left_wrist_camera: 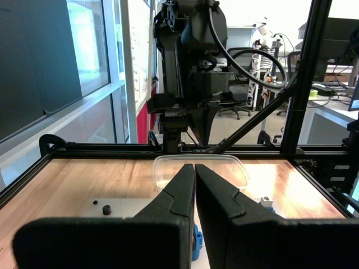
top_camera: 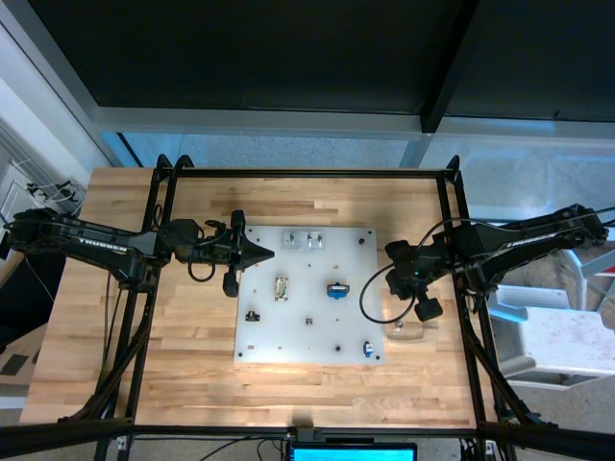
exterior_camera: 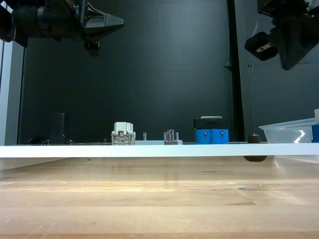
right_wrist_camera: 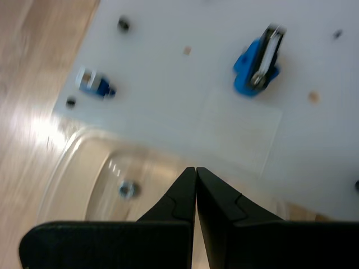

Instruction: Pick the M12 fastener and fasten on the M12 threads

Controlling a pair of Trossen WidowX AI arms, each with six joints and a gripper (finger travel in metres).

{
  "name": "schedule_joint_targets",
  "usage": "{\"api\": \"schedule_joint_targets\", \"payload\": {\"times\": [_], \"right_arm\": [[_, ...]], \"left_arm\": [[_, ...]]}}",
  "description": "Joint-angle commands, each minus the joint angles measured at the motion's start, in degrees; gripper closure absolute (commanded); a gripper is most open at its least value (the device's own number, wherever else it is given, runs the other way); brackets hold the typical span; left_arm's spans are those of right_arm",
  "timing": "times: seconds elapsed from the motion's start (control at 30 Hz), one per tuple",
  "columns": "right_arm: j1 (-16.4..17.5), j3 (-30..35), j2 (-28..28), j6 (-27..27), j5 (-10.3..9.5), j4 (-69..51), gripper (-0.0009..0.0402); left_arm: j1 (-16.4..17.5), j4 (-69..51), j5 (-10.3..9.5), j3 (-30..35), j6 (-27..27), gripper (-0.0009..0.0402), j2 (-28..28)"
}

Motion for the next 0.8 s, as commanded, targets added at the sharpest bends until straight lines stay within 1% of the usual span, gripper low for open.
{"api": "schedule_joint_targets", "payload": {"times": [0.03,0.07,0.17,0.2,0.33,0.43,0.67,0.8], "right_arm": [[1.8,1.4,1.2,-1.6,0.26,-4.5,0.0393],[2.5,1.9,1.9,-2.4,0.35,-6.0,0.0393],[4.2,3.9,4.0,-5.4,2.89,-11.4,0.0393],[4.7,4.4,4.7,-6.7,3.23,-12.9,0.0393],[6.4,5.9,7.3,-10.7,3.04,-15.8,0.0393],[8.2,6.6,8.7,-15.6,3.04,-16.2,0.0393],[12.5,6.8,10.8,-32.1,3.02,-15.5,0.0393],[13.7,6.8,12.0,-38.6,3.06,-15.0,0.0393]], "left_arm": [[0.0,0.0,0.02,0.0,0.0,0.0393,0.0],[0.0,0.0,0.02,0.0,0.0,0.0393,0.0],[0.0,0.0,0.02,0.0,0.0,0.0393,0.0],[0.0,0.0,0.02,0.0,0.0,0.0393,0.0],[0.0,0.0,0.02,0.0,0.0,0.0393,0.0],[0.0,0.0,0.02,0.0,0.0,0.0393,0.0],[0.0,0.0,0.02,0.0,0.0,0.0393,0.0],[0.0,0.0,0.02,0.0,0.0,0.0393,0.0]]}}
